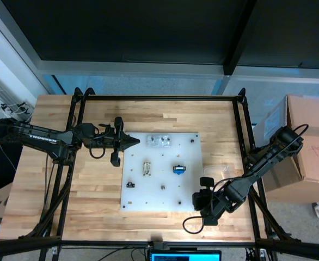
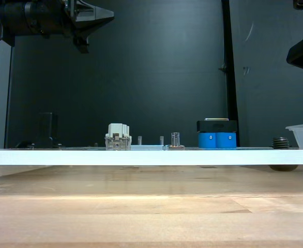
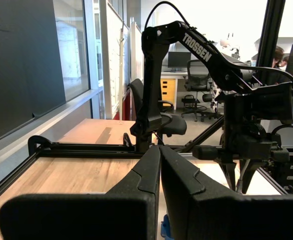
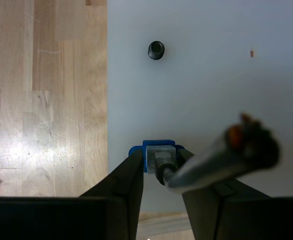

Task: Remove the RJ45 connector from the taskboard and place in the container

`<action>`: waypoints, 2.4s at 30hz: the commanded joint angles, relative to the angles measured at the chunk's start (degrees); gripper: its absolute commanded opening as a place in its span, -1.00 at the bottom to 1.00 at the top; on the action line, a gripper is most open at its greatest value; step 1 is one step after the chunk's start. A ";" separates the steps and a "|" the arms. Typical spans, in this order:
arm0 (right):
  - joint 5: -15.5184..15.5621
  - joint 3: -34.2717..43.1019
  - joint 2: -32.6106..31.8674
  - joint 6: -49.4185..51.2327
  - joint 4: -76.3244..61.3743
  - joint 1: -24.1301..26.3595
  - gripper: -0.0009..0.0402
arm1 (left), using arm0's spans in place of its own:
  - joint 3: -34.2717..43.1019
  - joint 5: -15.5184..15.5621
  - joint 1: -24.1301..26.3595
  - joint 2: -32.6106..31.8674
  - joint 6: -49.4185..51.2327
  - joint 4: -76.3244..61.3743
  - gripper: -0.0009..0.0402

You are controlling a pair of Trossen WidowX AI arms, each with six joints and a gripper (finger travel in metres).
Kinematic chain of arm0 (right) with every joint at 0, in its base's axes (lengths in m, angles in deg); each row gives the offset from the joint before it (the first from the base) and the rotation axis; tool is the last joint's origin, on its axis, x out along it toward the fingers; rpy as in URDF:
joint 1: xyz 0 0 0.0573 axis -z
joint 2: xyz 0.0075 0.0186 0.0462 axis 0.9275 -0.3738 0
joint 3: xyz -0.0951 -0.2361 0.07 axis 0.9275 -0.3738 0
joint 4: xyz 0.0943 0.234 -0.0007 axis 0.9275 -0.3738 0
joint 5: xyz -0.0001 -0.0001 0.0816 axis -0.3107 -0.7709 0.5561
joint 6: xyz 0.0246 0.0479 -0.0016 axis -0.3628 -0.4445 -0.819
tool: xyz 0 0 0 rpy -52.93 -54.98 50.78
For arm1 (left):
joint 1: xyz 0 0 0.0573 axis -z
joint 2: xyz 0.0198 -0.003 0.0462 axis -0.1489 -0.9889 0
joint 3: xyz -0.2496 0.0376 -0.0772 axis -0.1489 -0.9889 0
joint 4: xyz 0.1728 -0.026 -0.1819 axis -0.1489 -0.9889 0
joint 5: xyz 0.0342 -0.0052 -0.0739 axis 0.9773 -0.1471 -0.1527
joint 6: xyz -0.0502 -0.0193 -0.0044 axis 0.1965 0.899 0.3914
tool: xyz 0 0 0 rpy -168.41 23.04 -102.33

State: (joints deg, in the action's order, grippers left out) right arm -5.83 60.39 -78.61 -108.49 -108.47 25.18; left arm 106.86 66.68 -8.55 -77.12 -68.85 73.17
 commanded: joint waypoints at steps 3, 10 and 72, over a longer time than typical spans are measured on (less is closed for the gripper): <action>-1.36 0.07 0.04 -0.02 0.02 -0.02 -0.72 | 0.02 -0.02 -0.02 0.00 0.00 0.02 -0.96; -1.31 0.07 0.07 -0.04 0.02 0.00 -0.93 | 0.02 -0.02 -0.02 0.00 0.00 0.02 -0.96; 2.16 -3.43 27.65 8.26 -24.94 25.57 -0.96 | 0.02 -0.02 -0.02 0.00 0.00 0.02 -0.96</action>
State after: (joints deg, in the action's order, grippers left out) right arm -3.67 57.33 -51.56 -101.45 -132.45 49.42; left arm 106.88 66.68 -8.55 -77.12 -68.85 73.19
